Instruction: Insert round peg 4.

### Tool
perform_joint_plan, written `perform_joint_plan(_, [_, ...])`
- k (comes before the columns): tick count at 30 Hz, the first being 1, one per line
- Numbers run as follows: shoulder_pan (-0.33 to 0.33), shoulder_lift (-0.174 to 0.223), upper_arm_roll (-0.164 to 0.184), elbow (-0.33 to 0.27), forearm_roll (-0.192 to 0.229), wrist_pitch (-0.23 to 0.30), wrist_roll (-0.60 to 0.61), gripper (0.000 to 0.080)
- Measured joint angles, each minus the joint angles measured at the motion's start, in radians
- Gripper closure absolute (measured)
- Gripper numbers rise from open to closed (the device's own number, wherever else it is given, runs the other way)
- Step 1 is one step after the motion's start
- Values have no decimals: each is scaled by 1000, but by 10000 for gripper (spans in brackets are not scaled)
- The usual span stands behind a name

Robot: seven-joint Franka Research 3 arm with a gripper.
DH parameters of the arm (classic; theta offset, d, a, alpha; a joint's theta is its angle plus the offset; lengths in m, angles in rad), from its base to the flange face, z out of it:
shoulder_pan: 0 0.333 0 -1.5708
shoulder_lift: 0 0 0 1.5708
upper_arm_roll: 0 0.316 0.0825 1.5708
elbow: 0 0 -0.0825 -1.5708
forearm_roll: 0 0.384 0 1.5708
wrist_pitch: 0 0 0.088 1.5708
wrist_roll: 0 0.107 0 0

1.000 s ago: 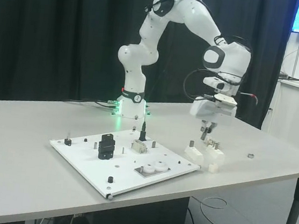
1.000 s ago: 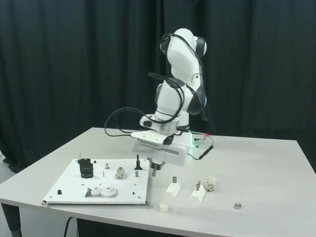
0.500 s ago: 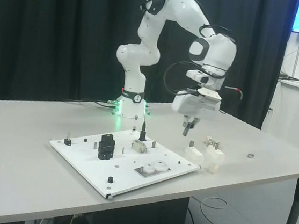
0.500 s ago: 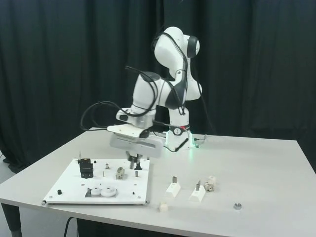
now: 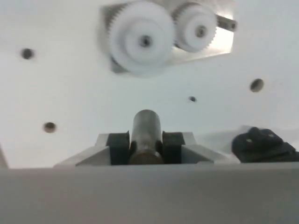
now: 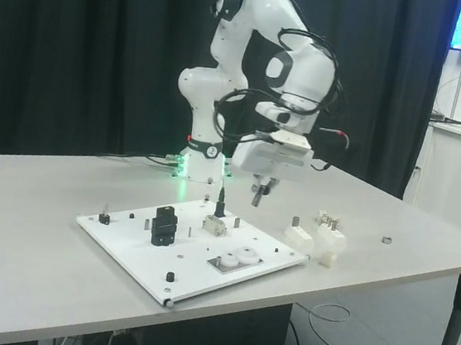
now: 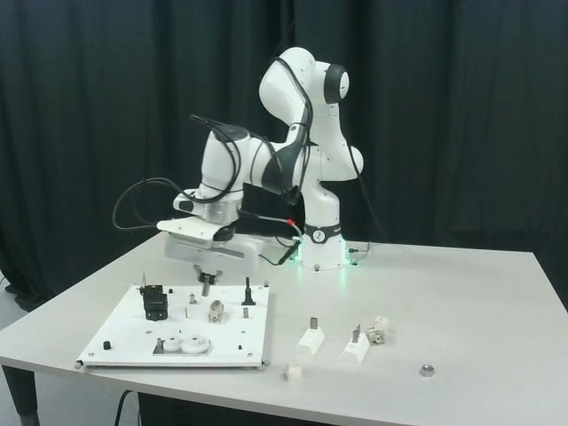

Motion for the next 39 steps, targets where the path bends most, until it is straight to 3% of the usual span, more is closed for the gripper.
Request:
perform_joint_plan(11, [-84,5,-1,-1,1,6,-93,658])
perform_joint_plan(25, [-191,34,-12,-1,18,71,-233,658])
perform_joint_plan(31, [-226,57,-17,-1,60,102,-318,658])
perform_joint_plan(39, [-254,92,-36,-1,155,151,-379,658])
